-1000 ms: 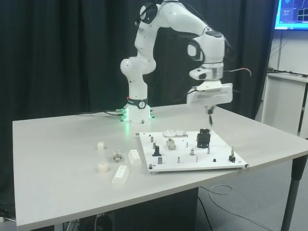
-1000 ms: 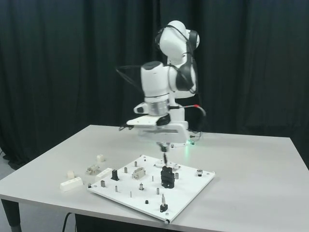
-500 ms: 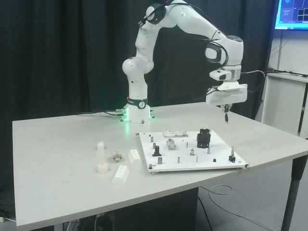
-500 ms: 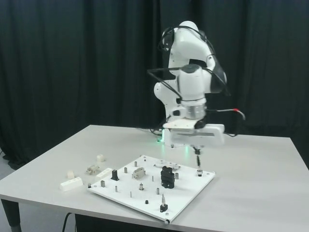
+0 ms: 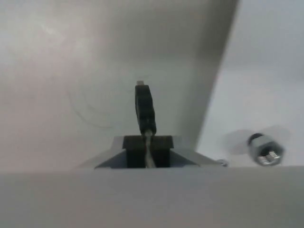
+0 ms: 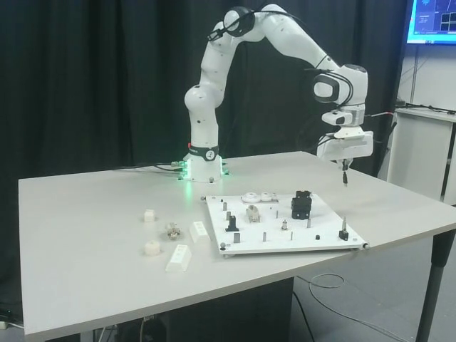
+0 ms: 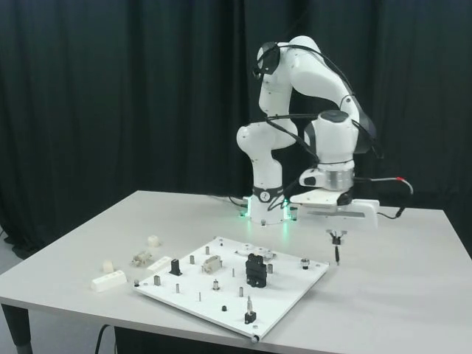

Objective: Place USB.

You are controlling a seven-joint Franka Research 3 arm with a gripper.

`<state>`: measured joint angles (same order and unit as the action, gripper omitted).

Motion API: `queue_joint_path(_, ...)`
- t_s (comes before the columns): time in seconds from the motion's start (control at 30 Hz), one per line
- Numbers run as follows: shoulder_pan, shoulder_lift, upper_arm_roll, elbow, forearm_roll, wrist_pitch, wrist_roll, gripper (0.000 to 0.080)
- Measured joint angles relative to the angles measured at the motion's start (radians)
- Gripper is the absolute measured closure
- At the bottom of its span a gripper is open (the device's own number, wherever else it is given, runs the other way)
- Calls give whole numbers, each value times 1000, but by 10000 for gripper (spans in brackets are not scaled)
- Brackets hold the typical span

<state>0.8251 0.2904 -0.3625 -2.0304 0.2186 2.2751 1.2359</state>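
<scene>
My gripper (image 6: 345, 164) (image 7: 337, 237) is shut on a small black USB plug (image 6: 345, 177) (image 7: 338, 253), which hangs straight down from the fingertips. In the wrist view the USB plug (image 5: 144, 107) sticks out from between the fingers (image 5: 135, 142), over bare grey table. It is just outside the edge of the white board (image 5: 266, 76). In both room views the plug hangs a little above the table, beside the far right corner of the white board (image 6: 285, 241) (image 7: 221, 304).
The board carries a black block (image 6: 301, 205) (image 7: 255, 269), several small pegs and a metal nut (image 5: 265, 151) (image 7: 303, 262) near its corner. Several white blocks (image 6: 179, 257) (image 7: 109, 279) lie on the table left of the board. A white cabinet (image 6: 420, 146) stands off the table's right side.
The arm has swung away from above the black block on the board and out past the board's edge, carrying the USB plug. It now hangs lower, closer to the table.
</scene>
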Motion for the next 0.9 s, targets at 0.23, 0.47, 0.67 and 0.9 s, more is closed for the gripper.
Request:
queue_joint_path(0.23, 48, 13, 0, -18, -22, 42, 59, 777)
queue_joint_path(0.47, 80, 25, 0, -23, -45, 62, 97, 777)
queue_joint_path(0.67, 95, 33, 0, -23, -56, 70, 126, 777)
queue_joint_path(0.9, 105, 36, 0, -23, -62, 72, 144, 524)
